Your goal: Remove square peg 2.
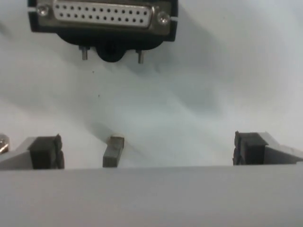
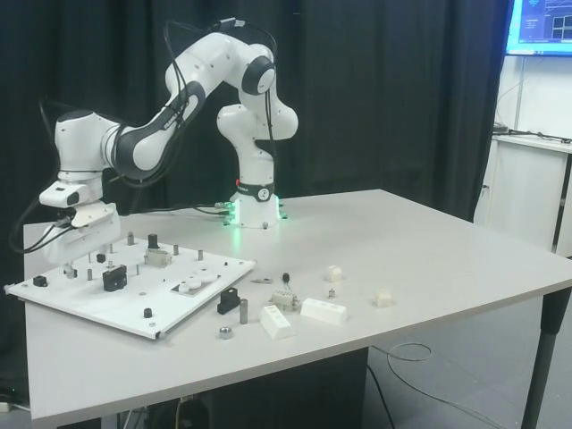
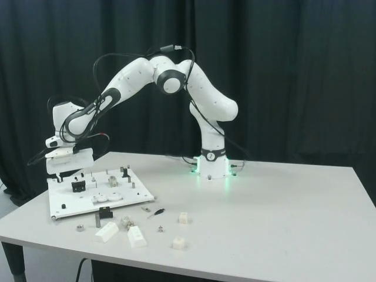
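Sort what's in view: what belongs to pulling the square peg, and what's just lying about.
Job: gripper, open; square peg between its fingers; white board holding it.
Lying about: D-sub connector on the board; white blocks, black block on the table.

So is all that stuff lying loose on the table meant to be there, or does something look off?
Several small parts lie scattered on the grey table beside the white board, pointing every way, not set in rows. That looks untidy rather than damaged. The gripper hangs over the board's far end, its jaws open around a small grey peg.
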Robot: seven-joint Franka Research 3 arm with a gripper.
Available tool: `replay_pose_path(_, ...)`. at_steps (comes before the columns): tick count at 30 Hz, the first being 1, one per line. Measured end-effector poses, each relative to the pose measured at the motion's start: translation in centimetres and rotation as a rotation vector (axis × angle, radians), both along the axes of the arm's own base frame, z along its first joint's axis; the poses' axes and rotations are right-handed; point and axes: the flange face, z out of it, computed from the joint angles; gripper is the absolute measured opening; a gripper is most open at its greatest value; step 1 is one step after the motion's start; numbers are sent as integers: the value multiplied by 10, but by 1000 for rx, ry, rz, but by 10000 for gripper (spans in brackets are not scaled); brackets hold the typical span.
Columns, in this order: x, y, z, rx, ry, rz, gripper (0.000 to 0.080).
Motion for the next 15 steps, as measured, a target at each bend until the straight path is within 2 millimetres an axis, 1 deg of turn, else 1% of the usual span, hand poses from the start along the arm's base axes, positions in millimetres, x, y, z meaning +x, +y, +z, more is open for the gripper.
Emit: replay_pose_path(15, -6, -4, -6, 3, -14, 25, 800)
